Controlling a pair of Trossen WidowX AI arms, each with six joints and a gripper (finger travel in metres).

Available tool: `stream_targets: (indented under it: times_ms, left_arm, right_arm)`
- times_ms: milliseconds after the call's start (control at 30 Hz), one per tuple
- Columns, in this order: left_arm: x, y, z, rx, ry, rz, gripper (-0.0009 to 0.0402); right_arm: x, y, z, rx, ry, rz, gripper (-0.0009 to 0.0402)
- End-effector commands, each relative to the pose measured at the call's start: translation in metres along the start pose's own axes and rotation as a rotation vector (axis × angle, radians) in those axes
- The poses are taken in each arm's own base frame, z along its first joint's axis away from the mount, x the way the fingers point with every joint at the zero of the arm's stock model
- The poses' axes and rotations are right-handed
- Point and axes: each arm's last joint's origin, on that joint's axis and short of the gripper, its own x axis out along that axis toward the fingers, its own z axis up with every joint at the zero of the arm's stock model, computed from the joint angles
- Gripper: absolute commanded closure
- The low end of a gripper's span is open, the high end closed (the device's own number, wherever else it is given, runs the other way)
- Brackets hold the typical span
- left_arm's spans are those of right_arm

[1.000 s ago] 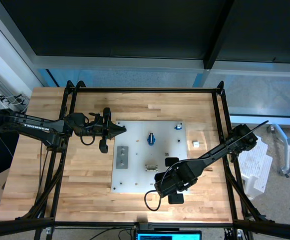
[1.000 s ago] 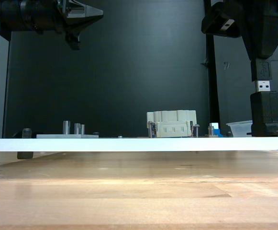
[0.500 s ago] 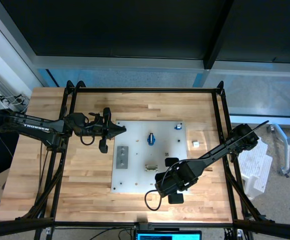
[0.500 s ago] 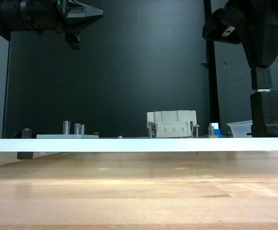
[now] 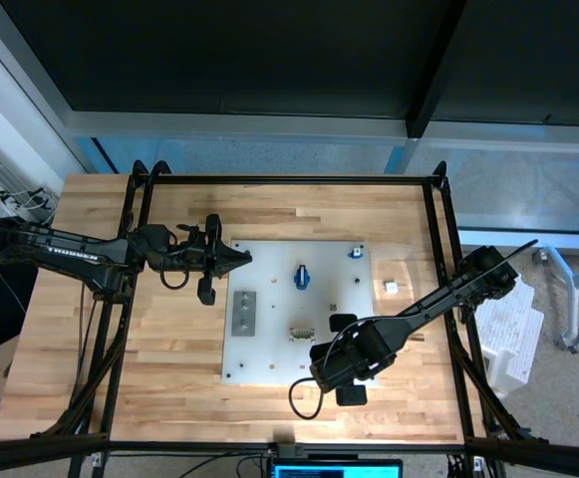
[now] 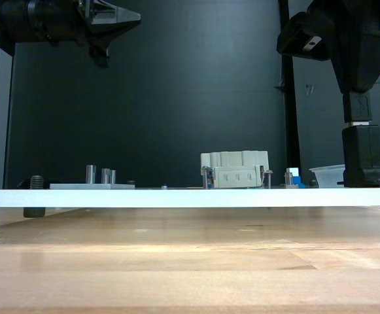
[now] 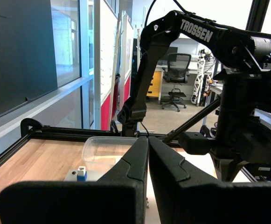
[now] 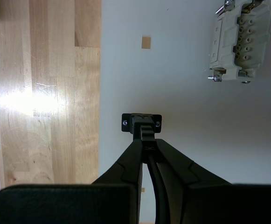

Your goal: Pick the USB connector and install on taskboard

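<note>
My right gripper (image 8: pixel 147 148) is shut on the black USB connector (image 8: pixel 145 130), holding it upright over the near part of the white taskboard (image 5: pixel 269 349). The USB connector (image 6: pixel 358 108) stands with its plug down in the small black socket block (image 6: pixel 363 157), and only a thin strip of metal shows between them. From above, the right gripper (image 5: pixel 323 374) covers the socket. My left gripper (image 5: pixel 235 259) hangs shut and empty high above the board's far left edge, also seen as the left gripper (image 6: pixel 123 16) in the low view.
On the taskboard (image 6: pixel 176 197) sit a beige connector (image 5: pixel 301 334), a grey block (image 5: pixel 243 312) and a blue part (image 5: pixel 301 276). A clear plastic tray (image 7: pixel 109 147) lies off the board's right side. A small white piece (image 5: pixel 391 287) lies on the wood there.
My right gripper has lowered the USB connector. Its metal plug, bare above the socket a second ago, now sits almost fully inside it. The left arm has not moved.
</note>
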Motion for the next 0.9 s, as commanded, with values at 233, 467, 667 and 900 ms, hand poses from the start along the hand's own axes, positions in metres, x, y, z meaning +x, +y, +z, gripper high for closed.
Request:
stream_targets:
  times_ms: [233,467,667,900]
  left_arm:
    - [0.0000,0.0000,0.0000,0.000,0.000,0.000,0.0393]
    - [0.0000,0.0000,0.0000,0.000,0.000,0.000,0.0393]
    - [0.0000,0.0000,0.0000,0.000,0.000,0.000,0.0393]
    - [0.0000,0.0000,0.0000,0.000,0.000,0.000,0.0393]
  right_arm:
    - [0.0001,0.0001,0.0003,0.000,0.002,0.004,0.0393]
    - [-0.0011,0.0000,0.0002,0.000,-0.001,0.005,0.0373]
    - [-0.0030,0.0003,0.0012,0.001,-0.008,0.008,0.0351]
    - [-0.0048,-0.0001,0.0009,0.001,-0.009,0.008,0.0328]
